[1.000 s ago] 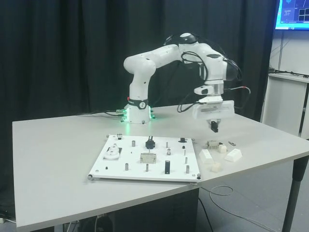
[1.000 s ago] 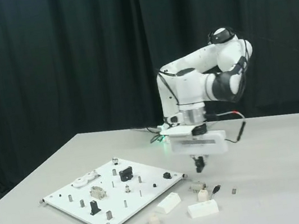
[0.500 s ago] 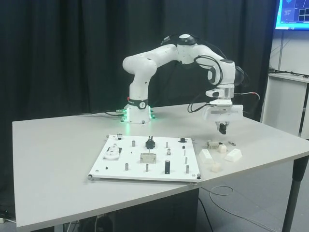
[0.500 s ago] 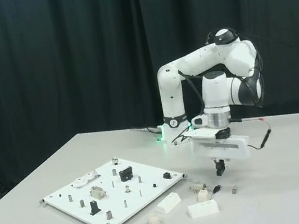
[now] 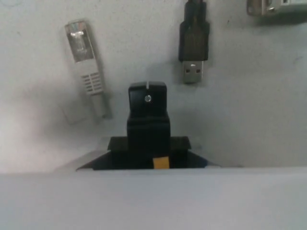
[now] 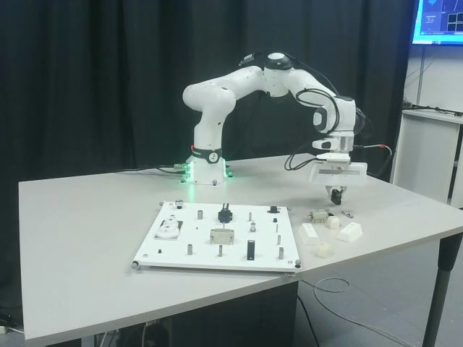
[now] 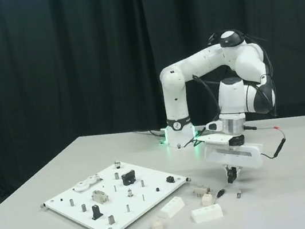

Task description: Place D-SUB.

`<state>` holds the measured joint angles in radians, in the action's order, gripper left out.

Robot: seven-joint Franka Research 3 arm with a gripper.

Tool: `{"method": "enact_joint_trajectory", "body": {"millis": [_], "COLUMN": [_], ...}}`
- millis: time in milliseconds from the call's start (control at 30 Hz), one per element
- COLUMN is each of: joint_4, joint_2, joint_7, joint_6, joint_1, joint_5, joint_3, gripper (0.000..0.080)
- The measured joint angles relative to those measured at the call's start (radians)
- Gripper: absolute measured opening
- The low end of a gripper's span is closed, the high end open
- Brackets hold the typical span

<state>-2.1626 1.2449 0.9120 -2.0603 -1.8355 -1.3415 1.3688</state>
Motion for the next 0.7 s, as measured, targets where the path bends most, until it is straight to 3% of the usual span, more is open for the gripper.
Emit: {"method": "enact_joint_trajectory", "body": {"millis": [267,300,467,500,667,700], "joint_4": [-0.001,0.0,0.0,0.0,0.0,0.0], "joint_2": [0.0,0.0,-0.002,-0.003,-0.009,-0.01], "joint_7": [0.033,0.038,0.045,0.046,0.049,0.049], "joint_6": [-0.018,-0.02,-0.029,-0.03,-0.032,-0.032], "joint_1": [-0.008,-0.009,-0.011,-0.011,-0.014,-0.014], "joint_5": [0.016,0.018,0.028,0.03,0.039,0.04], "joint_3": [-0.005,-0.005,-0.002,-0.001,0.007,0.01], "gripper": [0.0155,0.0432,0.0432,0.0709,0.0709,0.078]}}
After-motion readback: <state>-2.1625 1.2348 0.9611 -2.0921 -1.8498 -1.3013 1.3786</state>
